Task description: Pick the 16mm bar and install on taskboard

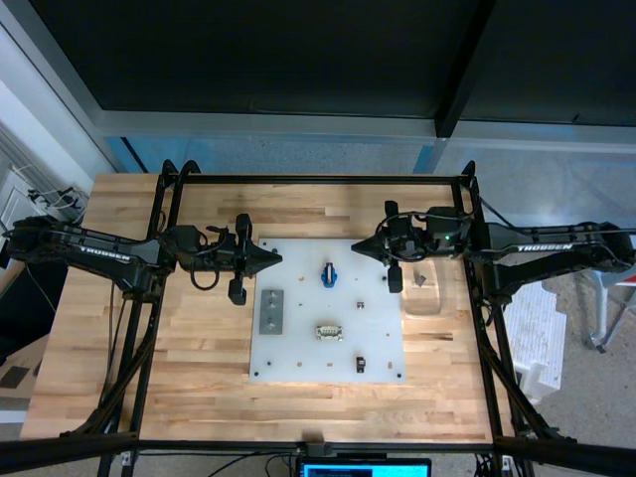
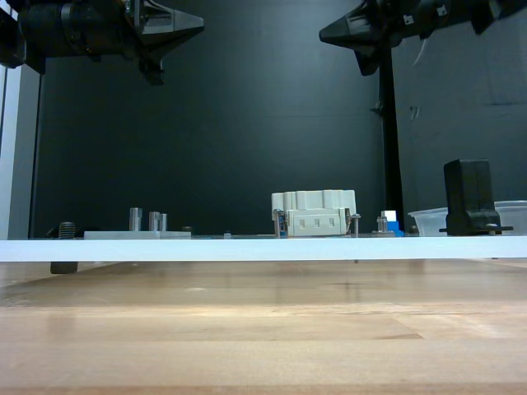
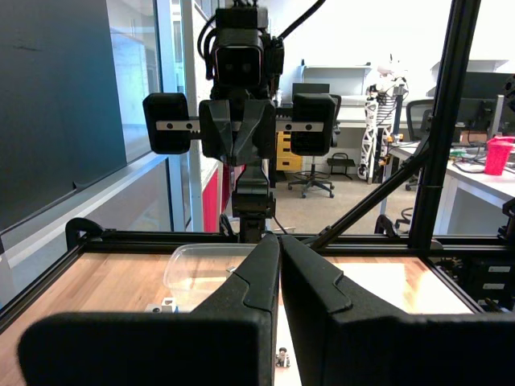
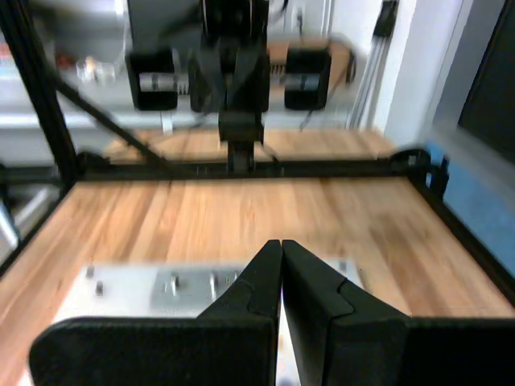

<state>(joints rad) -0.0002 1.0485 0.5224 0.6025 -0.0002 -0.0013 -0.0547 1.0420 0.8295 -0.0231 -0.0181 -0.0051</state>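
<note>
Wooden tabletop point(image 1: 119, 338) under both arms. Left gripper point(image 1: 276, 256) & right gripper point(image 1: 358, 248) hang high over the far edge of the taskboard point(image 1: 298, 348), tips facing, fingers pressed together, nothing held. 16mm bar point(image 1: 420, 278) lies in clear tray point(image 1: 437, 310) just right of taskboard, beneath right arm.

The taskboard point(image 1: 298, 350) is a white square plate lying flat at mid-table, bearing a grey block point(image 1: 270, 310), blue knob point(image 1: 329, 273), beige connector point(image 1: 328, 331) and black fittings point(image 1: 361, 364). The 16mm bar point(image 1: 420, 278), a tiny dull-grey piece, lies in a clear tray point(image 1: 427, 303) just beside the board's right edge. The left gripper point(image 1: 274, 256) and right gripper point(image 1: 360, 247) hang closed high over the board's far edge.
</note>
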